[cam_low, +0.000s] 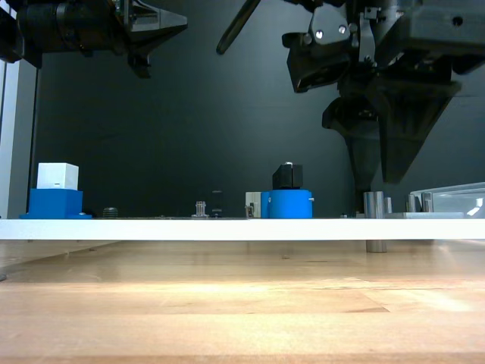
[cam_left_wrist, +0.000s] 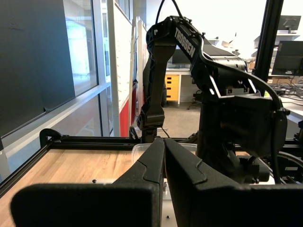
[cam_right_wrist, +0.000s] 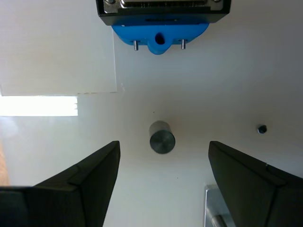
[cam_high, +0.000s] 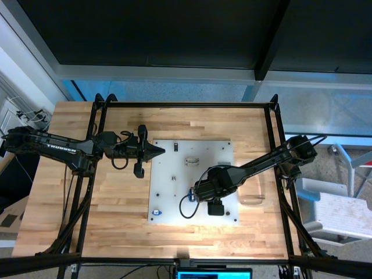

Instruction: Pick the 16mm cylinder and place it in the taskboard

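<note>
two arms reach in over the wooden surface point(cam_high: 87, 203). the right tool point(cam_right_wrist: 163, 142) hangs low over the near half of the taskboard point(cam_high: 174, 192), its fingers point(cam_right_wrist: 85, 184) spread wide and touching nothing. the 16mm cylinder point(cam_right_wrist: 162, 137) stands upright in the white plate under the gap between them, clear of both fingers. in the low view its lower end pokes out beneath the plate. a blue connector block point(cam_right_wrist: 160, 35) is mounted near it. a clear tray point(cam_high: 253, 195) lies just right of the board. the left tool point(cam_high: 158, 149) hovers high over the board's far left edge, fingers pressed together.
</note>
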Tool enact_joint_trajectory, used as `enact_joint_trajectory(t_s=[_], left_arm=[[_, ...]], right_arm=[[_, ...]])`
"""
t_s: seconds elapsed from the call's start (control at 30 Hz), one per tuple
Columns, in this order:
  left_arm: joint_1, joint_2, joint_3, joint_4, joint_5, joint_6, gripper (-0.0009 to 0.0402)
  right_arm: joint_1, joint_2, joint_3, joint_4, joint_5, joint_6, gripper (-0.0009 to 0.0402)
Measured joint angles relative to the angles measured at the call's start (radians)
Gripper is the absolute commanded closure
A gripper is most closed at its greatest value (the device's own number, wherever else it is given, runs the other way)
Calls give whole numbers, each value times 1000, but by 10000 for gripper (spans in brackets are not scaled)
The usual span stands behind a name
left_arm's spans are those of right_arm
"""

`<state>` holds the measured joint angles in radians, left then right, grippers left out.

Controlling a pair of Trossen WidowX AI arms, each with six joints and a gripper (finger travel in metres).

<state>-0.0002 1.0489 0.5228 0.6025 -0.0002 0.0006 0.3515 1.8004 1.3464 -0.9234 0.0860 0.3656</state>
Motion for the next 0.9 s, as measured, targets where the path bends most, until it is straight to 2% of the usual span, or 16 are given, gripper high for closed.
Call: enact_joint_trajectory(t_s=[0.2, 0.9], left_arm=[[0, 0, 0, 0, 0, 0, 393], [0, 0, 0, 0, 0, 0, 393]], right_arm=[[2, -27, 0, -10, 0, 0, 104], [3, -161, 0, -68, 0, -8, 104]])
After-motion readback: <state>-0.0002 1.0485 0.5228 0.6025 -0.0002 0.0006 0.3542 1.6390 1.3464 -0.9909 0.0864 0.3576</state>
